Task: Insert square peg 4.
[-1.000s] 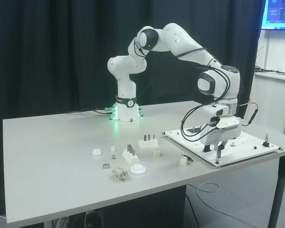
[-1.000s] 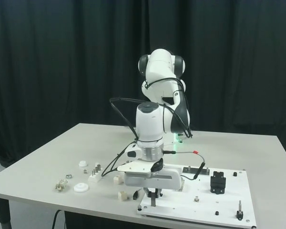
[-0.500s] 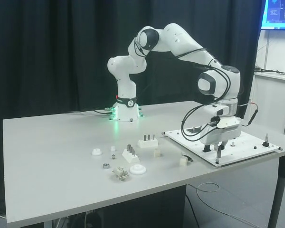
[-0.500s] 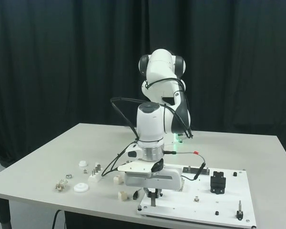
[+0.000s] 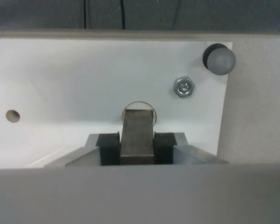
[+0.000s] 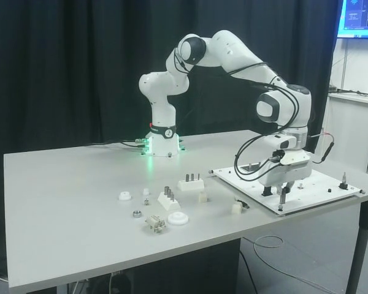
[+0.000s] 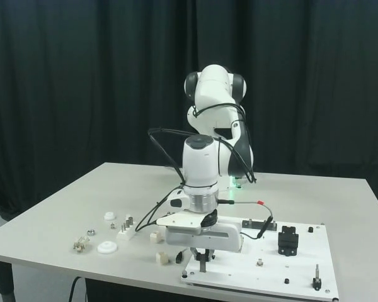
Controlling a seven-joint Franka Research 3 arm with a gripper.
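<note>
Now a white robot arm's two-finger gripper holds one grey square metal peg upright over the white assembly board.

Nearest the wrist camera, two black finger pads clamp the peg, its tip at one round hole. Insertion seems underway; next comes a straight, aligned downward push. Farther off sit one hex nut, one black rubber foot and one small hole.

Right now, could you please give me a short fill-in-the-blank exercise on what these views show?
1. The gripper is shut on the ____.
2. The peg is over the white ____.
3. The light at the arm's base is ____.
4. The loose small parts lie on the grey ____.

Missing words: peg; board; green; table
</note>
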